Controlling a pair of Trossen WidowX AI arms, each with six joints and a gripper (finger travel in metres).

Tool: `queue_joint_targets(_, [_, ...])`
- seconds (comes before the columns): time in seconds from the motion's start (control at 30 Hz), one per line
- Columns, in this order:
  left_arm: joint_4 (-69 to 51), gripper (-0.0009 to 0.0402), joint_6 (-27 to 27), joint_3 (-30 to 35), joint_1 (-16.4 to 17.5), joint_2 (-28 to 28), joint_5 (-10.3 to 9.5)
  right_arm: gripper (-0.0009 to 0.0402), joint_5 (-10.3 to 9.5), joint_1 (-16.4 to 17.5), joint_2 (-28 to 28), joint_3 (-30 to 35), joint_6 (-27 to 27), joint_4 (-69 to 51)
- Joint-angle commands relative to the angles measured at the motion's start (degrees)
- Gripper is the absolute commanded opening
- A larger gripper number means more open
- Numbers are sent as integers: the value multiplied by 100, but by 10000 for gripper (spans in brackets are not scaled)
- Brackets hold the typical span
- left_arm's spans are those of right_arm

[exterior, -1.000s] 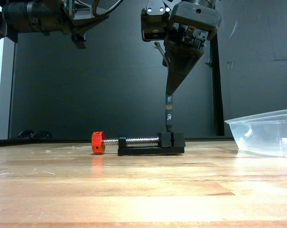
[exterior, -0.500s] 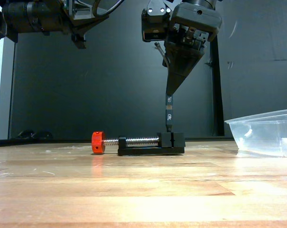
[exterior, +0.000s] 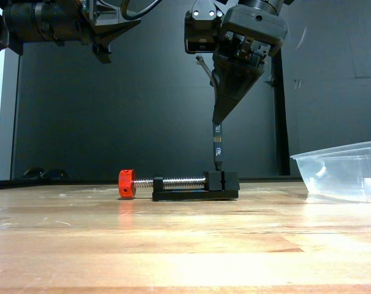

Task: Pick the USB-C connector and install on taskboard

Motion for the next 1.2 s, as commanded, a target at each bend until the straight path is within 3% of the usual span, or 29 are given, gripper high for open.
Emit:
queue_joint_targets(0.03, [0, 0, 2, 2, 0, 2, 2, 0, 7, -2, 31, -66, -13, -37])
queue_joint_targets(0.6, [2, 0, 2, 2, 0, 2, 2, 0, 4, 17, 31, -247, -37, 96])
queue_joint_targets(1.2, [0, 0, 2, 2, 2, 2, 2, 0, -50, 46, -20, 70, -157, -125])
